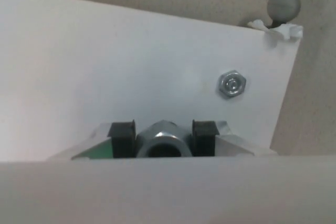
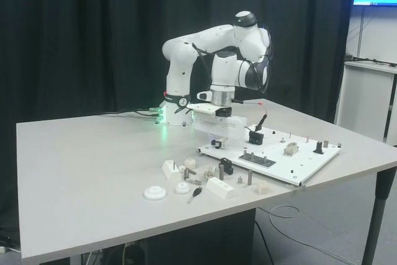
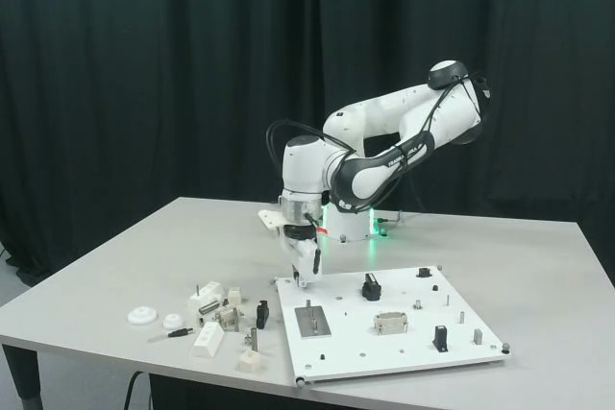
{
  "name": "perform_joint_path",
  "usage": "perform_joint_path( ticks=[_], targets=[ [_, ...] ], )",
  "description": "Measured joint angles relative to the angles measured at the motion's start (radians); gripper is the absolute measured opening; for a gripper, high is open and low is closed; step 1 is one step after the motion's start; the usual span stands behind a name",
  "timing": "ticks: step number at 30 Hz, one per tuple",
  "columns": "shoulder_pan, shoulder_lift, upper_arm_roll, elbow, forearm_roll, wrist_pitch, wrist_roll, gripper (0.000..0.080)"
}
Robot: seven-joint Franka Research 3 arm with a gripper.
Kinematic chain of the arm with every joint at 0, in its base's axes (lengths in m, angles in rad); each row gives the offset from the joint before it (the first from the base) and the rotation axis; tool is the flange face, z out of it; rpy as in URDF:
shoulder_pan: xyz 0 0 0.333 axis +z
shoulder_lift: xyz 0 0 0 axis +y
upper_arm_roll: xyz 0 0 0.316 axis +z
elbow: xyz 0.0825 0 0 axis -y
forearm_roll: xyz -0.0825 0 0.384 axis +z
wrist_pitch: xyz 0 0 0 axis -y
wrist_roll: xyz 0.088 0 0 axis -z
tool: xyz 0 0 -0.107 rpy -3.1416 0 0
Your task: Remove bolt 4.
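Observation:
In the wrist view a grey hex-headed bolt (image 1: 163,139) stands on the white board (image 1: 131,66), and my gripper (image 1: 163,140) is shut on it, with a black pad (image 1: 122,139) pressed against each side of the head. In the room views the gripper (image 2: 217,143) (image 3: 304,281) points straight down at the board's (image 2: 310,159) (image 3: 384,348) corner nearest the arm's base. The bolt itself is hidden by the hand in both room views.
A second hex bolt (image 1: 232,84) sits near the board's edge, with a grey knob (image 1: 283,4) beyond the corner. Several loose parts (image 2: 186,181) (image 3: 207,319) lie on the grey table beside the board. Black fixtures (image 3: 370,288) and a grey plate (image 3: 309,322) stand on the board.

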Motion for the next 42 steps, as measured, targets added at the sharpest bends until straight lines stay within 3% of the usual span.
perform_joint_path(
  ticks=[15,29,42],
  targets=[
    [-0.004,-0.001,-0.004,0.0,0.0,-0.012,-0.23,0.0229],
    [-0.013,-0.003,-0.01,0.005,0.007,-0.026,-0.559,0.0229],
    [-0.01,-0.005,-0.025,0.02,0.008,-0.029,-0.959,0.0229]
  ],
)
